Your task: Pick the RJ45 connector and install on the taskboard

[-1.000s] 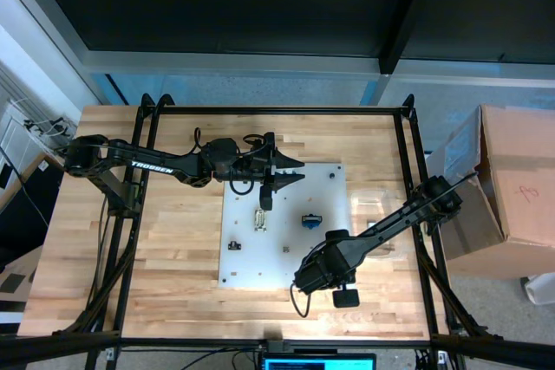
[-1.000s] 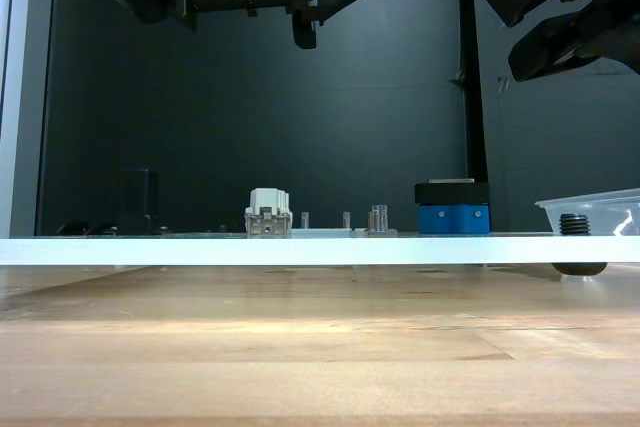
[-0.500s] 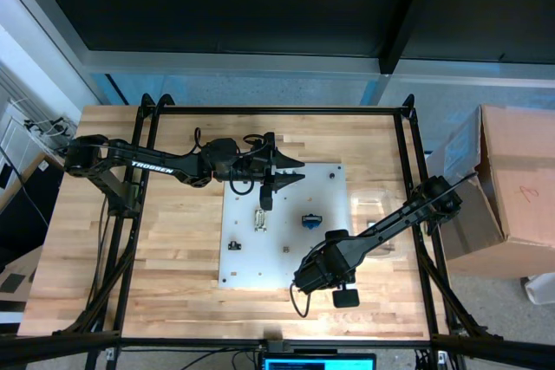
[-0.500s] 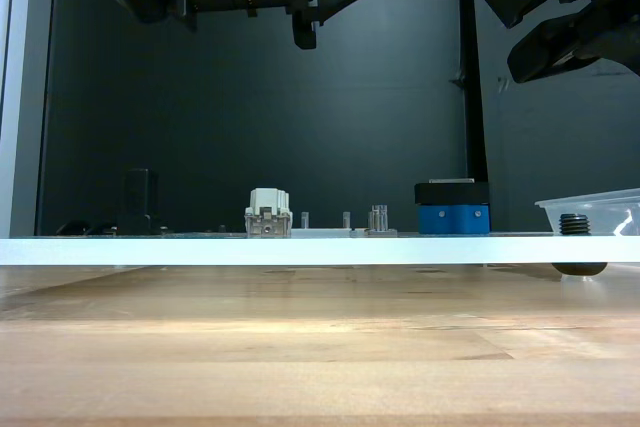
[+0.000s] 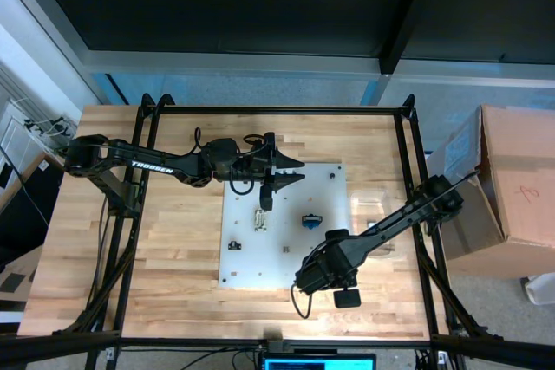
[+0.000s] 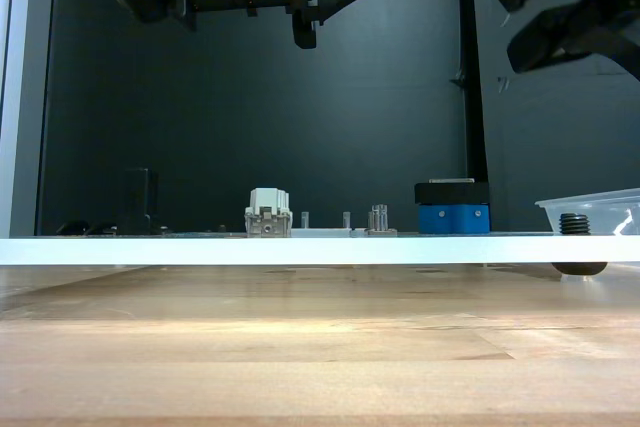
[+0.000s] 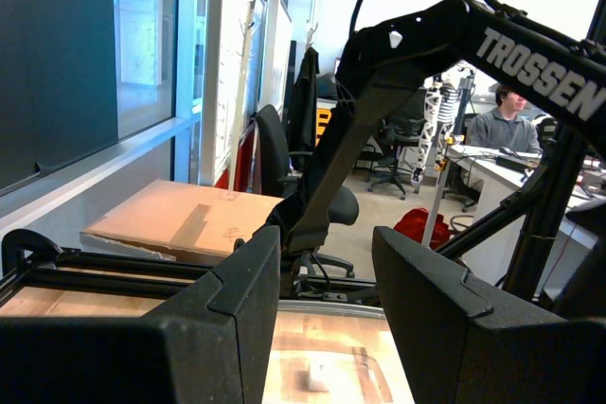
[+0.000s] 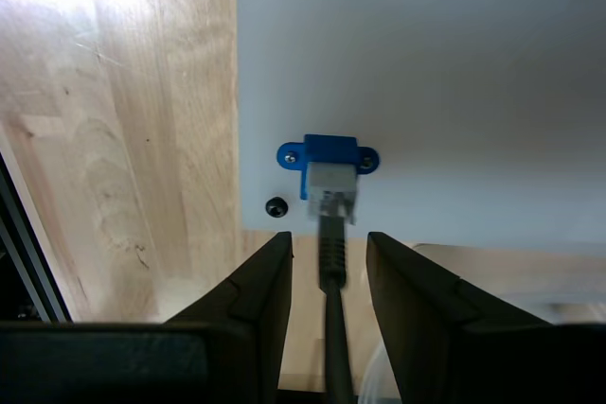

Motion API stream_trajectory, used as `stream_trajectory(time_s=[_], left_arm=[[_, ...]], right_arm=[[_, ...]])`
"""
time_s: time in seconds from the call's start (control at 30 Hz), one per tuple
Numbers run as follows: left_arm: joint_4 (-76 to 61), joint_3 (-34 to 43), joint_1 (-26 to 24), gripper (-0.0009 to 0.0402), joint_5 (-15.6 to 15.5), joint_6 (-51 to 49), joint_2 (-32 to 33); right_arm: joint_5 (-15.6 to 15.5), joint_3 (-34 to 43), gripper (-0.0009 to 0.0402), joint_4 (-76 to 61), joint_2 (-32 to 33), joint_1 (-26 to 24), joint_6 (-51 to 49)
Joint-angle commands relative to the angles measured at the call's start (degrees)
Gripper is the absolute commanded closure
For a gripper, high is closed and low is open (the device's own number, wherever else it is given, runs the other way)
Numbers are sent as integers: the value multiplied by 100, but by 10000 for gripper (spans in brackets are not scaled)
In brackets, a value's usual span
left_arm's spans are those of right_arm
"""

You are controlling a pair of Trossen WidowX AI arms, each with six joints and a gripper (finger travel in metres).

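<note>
RJ45 connector (image 8: 332, 186), pale grey, sits plugged into the blue mount (image 8: 327, 153). Its black cable (image 8: 333, 328) runs between your right gripper's (image 8: 329, 238) parted, empty fingers. Beyond that mount, your left gripper (image 5: 302, 171) hangs high, jaws apart.

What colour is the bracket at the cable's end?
Blue bracket, best seen in the right wrist view.

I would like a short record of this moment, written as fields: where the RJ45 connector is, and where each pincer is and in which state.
Part: RJ45 connector seated in the blue mount on the white board; how deep it sits, cannot tell.
Right pincer: open, raised above the board, pointing down at the mount.
Cable: runs from the connector back between the right pincer's open jaws.
Left pincer: open, empty, raised over the board's far part.
</note>
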Motion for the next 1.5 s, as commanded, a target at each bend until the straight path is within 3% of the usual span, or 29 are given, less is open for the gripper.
stream_trajectory(time_s=[0.03, 0.53, 0.63, 0.93, 1.17, 1.5], left_arm=[[2, 2, 0, 262, 0, 0, 0], [0, 2, 0, 262, 0, 0, 0], [0, 2, 0, 262, 0, 0, 0], [0, 2, 0, 262, 0, 0, 0], [0, 2, 0, 262, 0, 0, 0], [2, 2, -2, 262, 7, -31, 0]], right_arm=[[13, 17, 268, -107, -205, -2, 7], [173, -15, 238, -177, -688, 2, -13], [505, -63, 243, -70, -894, 2, -68], [1062, -1064, 270, 1436, -2498, -520, -221], [1209, -2234, 292, 2949, -3869, -1250, -824], [1202, -3451, 333, 4739, -5200, -2133, -1685]])
